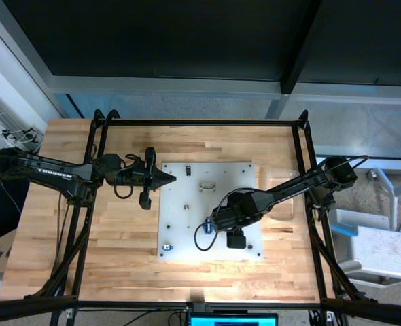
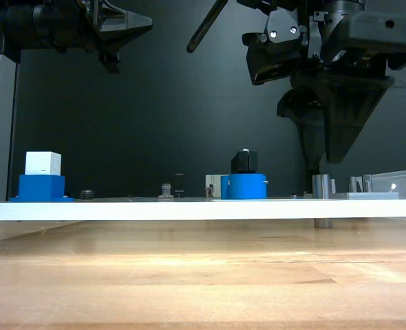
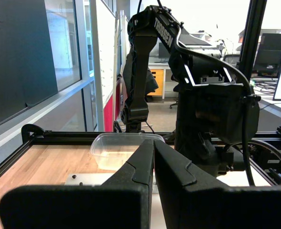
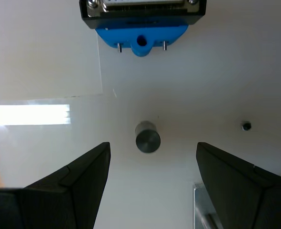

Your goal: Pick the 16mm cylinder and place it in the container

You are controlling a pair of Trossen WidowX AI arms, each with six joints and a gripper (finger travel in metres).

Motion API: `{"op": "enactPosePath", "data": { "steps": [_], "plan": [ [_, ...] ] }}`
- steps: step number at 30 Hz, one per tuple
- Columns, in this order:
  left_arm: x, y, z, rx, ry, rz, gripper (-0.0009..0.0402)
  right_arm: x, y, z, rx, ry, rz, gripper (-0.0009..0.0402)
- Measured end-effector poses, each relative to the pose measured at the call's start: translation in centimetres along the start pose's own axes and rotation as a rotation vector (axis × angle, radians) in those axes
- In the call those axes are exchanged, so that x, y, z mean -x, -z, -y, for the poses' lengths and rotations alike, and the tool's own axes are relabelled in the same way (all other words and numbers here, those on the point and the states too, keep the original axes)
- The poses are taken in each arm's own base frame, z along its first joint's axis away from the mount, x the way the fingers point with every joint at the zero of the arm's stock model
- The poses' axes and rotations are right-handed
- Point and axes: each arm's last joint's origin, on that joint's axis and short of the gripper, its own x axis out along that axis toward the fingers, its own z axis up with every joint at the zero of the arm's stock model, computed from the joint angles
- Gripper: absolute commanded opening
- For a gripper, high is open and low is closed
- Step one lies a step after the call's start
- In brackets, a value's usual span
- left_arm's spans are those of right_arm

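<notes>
The 16mm cylinder (image 4: 147,137) is a short dark-grey peg standing upright on the white board. It lies between the fingers of my right gripper (image 4: 152,144), which is open and hangs just above it without touching. In the low view the cylinder (image 2: 321,185) stands right under the right gripper (image 2: 313,161). From above, the right gripper (image 1: 219,219) hides the peg. The container (image 3: 116,149), a clear shallow tray, sits off the board's right side (image 1: 285,204) (image 2: 397,181). My left gripper (image 1: 170,178) (image 3: 154,145) is shut and empty, held high at the board's left edge.
A blue connector (image 4: 140,34) sits on the white board (image 1: 187,231) just beyond the peg. A blue block topped with a white cube (image 2: 40,180) stands at the board's near left corner. A blue round part with a black top (image 2: 246,182) stands mid-board.
</notes>
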Motion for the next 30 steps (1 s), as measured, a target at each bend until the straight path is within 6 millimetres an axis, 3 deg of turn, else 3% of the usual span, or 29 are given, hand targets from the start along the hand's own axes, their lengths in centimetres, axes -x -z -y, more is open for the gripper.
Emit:
{"op": "enactPosePath", "data": {
  "steps": [6,14,24,30],
  "plan": [
    [0.0,0.0,0.0,0.000,0.000,0.000,0.0000,-0.3,0.2,0.0,-0.005,0.002,-0.003,0.0252],
    [0.0,0.0,0.0,0.000,0.000,0.000,0.0000,-2.2,-0.2,-0.3,-0.003,0.009,-0.025,0.0252],
    [0.0,0.0,0.0,0.000,0.000,0.000,0.0000,-2.4,-0.2,-0.3,-0.003,0.009,-0.025,0.0251],
    [0.0,0.0,0.0,0.000,0.000,0.000,0.0000,-2.4,-0.2,-0.3,-0.003,0.011,-0.029,0.0213]
  ]
}}
